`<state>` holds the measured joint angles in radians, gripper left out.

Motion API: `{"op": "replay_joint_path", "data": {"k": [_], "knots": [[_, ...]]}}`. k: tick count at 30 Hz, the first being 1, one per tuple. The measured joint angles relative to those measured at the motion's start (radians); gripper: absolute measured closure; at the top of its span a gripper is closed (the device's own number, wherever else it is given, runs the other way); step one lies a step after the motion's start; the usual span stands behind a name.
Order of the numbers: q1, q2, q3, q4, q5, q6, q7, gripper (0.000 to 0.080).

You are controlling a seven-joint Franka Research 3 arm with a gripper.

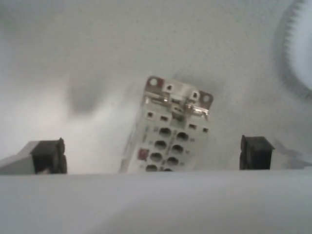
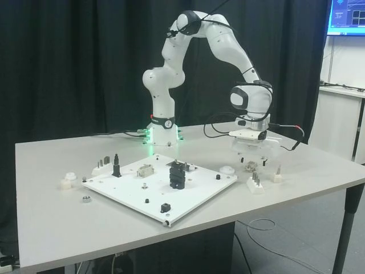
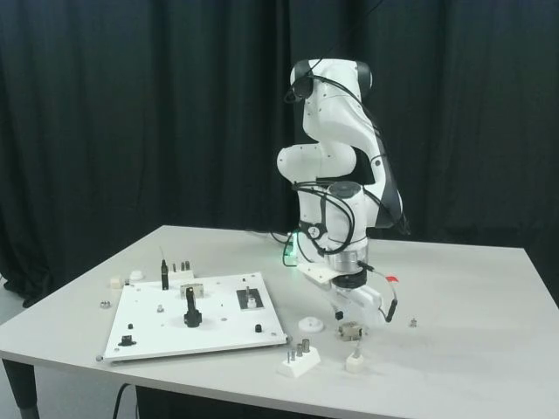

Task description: Pick waterproof.

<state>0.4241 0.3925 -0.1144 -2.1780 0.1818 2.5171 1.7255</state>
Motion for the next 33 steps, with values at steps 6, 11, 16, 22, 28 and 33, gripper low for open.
{"op": "replay_joint_path", "data": {"k": [6, 11, 16, 22, 28, 33], "knots": [[0.000, -0.017, -0.005, 0.019, -0.017, -0.035, -0.005, 0.0006], [0.000, -0.032, -0.012, 0.033, -0.032, -0.069, -0.005, 0.0003], [0.000, -0.044, -0.017, 0.045, -0.046, -0.096, -0.017, 0.0003], [0.000, -0.053, -0.020, 0.057, -0.057, -0.119, -0.046, 0.0003], [0.004, -0.063, -0.019, 0.062, -0.062, -0.136, -0.178, 0.0003], [0.010, -0.072, -0.017, 0.062, -0.068, -0.136, -0.339, 0.0003]]}}
